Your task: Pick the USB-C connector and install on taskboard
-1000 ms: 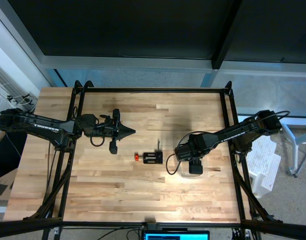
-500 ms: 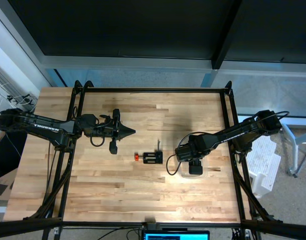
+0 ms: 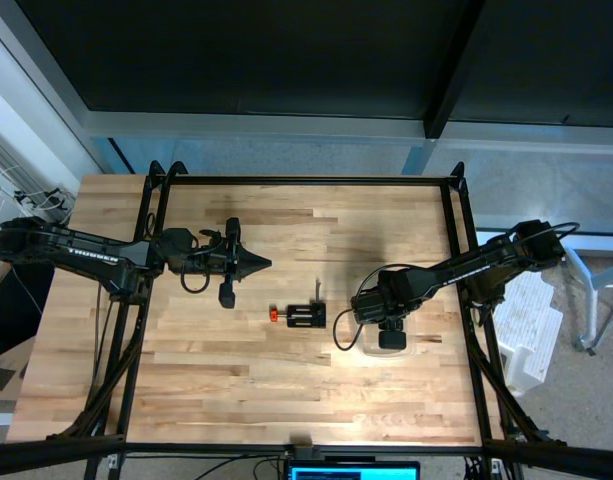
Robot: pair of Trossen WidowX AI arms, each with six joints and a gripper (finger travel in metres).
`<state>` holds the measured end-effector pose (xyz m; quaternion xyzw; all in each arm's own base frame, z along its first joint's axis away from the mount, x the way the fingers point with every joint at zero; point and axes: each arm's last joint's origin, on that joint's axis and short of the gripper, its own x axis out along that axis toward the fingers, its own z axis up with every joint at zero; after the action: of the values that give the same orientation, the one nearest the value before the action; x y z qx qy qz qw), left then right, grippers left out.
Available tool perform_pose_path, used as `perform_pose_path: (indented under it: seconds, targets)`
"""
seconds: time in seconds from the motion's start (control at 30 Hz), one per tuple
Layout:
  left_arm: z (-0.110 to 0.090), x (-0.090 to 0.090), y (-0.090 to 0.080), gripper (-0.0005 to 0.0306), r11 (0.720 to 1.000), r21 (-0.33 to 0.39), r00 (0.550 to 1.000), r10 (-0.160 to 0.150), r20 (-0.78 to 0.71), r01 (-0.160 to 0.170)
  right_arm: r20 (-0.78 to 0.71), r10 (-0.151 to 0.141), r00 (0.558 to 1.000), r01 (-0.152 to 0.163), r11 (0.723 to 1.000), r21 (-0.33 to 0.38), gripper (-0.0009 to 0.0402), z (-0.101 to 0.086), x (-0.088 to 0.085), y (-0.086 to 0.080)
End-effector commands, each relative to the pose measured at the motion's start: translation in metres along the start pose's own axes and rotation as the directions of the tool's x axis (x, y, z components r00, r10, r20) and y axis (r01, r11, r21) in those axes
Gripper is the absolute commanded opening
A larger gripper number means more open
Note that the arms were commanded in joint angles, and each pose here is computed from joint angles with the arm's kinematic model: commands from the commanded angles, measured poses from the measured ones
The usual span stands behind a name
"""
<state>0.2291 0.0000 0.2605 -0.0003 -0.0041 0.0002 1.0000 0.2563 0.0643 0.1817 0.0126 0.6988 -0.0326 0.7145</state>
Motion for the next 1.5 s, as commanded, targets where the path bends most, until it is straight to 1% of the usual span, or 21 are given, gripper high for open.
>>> perform_pose_path:
  seconds: [0.03,0.4,0.67,0.97,1.23,1.37,1.5]
  targets:
    - [0.0,0.0,0.0,0.0,1.0,0.0,1.0,0.0,0.0,0.0,0.003,0.001,1.0,-0.001,1.0,0.001,0.0105,0.0,0.0,0.0]
    - [0.0,0.0,0.0,0.0,1.0,0.0,1.0,0.0,0.0,0.0,0.006,0.002,1.0,-0.002,1.0,0.001,0.0054,0.0,-0.001,0.0]
    - [0.0,0.0,0.0,0.0,1.0,0.0,1.0,0.0,0.0,0.0,0.006,0.002,1.0,-0.002,1.0,-0.007,-0.0001,0.0,-0.001,0.0]
    - [0.0,0.0,0.0,0.0,1.0,0.0,1.0,0.0,0.0,0.0,0.01,0.003,1.0,-0.003,1.0,-0.007,0.0,-0.001,-0.003,0.0]
    - [0.0,0.0,0.0,0.0,1.0,0.0,1.0,0.0,0.0,0.0,0.025,0.008,1.0,-0.008,1.0,-0.003,0.0,-0.004,-0.009,-0.001]
    - [0.0,0.0,0.0,0.0,1.0,0.0,1.0,0.0,0.0,0.0,0.029,0.009,1.0,-0.009,1.0,-0.003,0.0,-0.004,-0.017,-0.002]
    - [0.0,0.0,0.0,0.0,1.0,0.0,1.0,0.0,0.0,0.0,0.042,0.013,0.999,-0.013,1.0,-0.002,0.0,-0.004,-0.03,-0.003]
